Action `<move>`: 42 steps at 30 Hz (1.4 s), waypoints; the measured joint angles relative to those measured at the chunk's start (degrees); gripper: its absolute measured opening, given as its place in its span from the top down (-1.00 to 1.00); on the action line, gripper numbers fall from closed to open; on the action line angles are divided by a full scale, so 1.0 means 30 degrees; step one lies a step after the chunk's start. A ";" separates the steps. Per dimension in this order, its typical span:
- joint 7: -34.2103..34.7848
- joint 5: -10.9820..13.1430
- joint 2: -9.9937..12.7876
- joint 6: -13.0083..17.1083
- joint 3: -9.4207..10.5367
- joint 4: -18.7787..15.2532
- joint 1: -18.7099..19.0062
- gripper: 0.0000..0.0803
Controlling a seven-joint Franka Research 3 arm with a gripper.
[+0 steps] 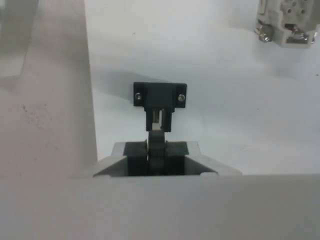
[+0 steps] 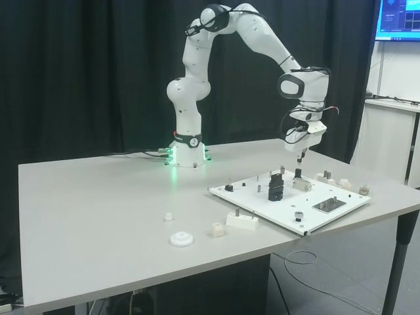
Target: Insert USB.
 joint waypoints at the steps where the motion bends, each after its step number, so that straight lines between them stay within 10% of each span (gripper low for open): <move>1: 0.0000 0.0024 0.0024 0.0003 0.0000 0.0000 0.0025 0.82; 42: -0.0042 0.0363 0.0565 0.0436 -0.0251 0.0134 -0.0019 0.82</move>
